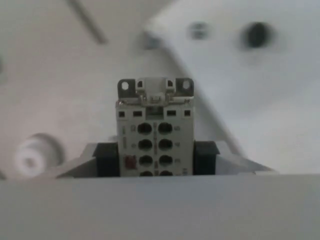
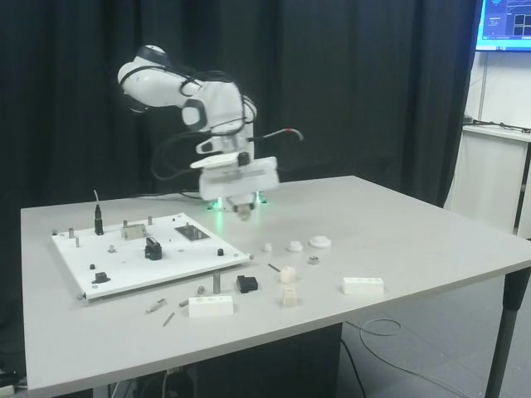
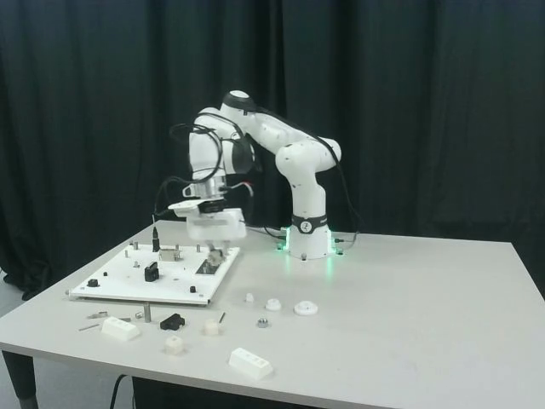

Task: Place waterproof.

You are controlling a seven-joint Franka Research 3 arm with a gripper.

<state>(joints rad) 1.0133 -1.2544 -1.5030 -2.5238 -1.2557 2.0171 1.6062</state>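
You have the waterproof connector point(image 1: 155, 132) pinched upright between the black pads of the jaws, raised off the surface point(image 2: 398, 224) with the white board point(image 3: 183, 277) just below, so its mating end can go straight down.

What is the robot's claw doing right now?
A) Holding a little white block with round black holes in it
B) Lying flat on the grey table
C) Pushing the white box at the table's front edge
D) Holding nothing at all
A: in the wrist view the claw has its black fingers on both sides of the white connector block, held up above the table.
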